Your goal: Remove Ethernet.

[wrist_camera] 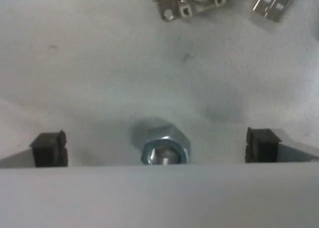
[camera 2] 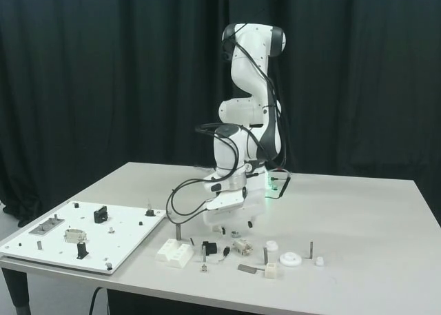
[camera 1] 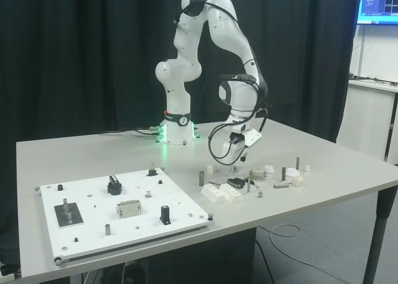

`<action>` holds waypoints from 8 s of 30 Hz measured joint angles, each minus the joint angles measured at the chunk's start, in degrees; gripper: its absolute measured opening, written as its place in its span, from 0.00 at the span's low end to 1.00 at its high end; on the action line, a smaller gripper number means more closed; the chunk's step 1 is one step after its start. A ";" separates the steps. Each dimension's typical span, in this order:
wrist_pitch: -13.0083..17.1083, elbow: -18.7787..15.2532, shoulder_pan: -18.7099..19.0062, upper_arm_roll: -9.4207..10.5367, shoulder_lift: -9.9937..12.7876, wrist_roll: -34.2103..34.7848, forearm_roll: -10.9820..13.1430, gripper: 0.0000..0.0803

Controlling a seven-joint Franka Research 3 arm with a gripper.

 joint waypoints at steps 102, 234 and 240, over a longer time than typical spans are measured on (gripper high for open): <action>-15.02 18.63 -13.79 -22.76 -1.06 40.77 -8.63 1.00; -17.87 9.73 -22.64 -23.30 6.83 56.39 28.05 1.00; -17.25 9.60 -22.64 -22.94 7.29 56.39 28.35 1.00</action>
